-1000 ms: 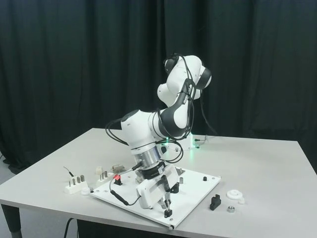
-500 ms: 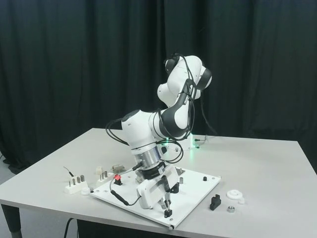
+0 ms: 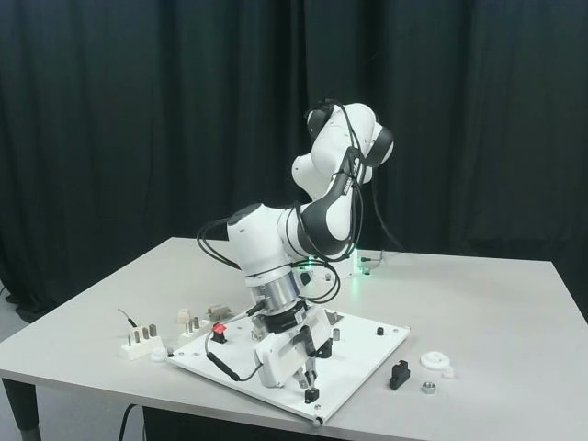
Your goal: Insert Ethernet.
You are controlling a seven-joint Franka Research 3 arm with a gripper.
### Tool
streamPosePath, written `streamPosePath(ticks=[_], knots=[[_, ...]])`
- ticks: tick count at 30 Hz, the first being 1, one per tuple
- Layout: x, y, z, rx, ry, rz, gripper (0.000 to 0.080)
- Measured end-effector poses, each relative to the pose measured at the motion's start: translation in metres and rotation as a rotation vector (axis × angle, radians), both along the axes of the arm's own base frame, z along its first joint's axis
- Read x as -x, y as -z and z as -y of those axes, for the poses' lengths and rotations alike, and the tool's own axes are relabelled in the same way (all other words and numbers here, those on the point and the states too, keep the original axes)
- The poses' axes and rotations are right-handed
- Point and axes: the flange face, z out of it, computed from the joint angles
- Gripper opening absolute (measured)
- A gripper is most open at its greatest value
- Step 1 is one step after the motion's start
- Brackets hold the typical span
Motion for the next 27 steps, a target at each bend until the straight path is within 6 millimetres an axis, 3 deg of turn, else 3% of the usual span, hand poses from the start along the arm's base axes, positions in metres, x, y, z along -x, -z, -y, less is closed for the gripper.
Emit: streamPosePath(ticks=[27], knots=[[-0.0012, 0.0013, 0.0027, 0.018, 0.051, -0.026, 0.0095]])
